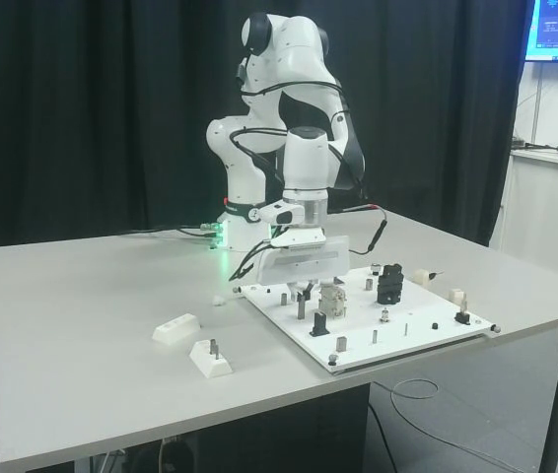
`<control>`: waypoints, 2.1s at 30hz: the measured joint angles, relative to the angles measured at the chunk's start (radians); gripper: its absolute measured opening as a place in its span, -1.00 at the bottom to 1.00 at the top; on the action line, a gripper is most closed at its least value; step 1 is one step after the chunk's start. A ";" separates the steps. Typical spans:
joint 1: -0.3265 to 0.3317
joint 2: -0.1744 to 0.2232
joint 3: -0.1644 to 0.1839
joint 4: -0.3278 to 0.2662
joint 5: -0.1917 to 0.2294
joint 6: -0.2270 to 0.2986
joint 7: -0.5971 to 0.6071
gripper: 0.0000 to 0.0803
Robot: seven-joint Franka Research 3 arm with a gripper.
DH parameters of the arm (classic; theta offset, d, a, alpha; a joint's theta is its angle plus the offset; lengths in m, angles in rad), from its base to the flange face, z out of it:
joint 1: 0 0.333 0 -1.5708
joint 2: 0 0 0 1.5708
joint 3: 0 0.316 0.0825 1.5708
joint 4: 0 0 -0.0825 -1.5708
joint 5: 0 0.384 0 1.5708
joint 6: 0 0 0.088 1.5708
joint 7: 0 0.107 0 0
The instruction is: Insert square peg 3.
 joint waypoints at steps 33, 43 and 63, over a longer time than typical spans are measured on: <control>0.010 -0.005 -0.018 0.001 -0.003 0.014 0.011 -0.73; 0.009 0.007 -0.019 0.000 -0.004 0.022 0.004 -0.73; 0.011 0.003 -0.018 -0.003 -0.012 0.012 -0.003 -0.73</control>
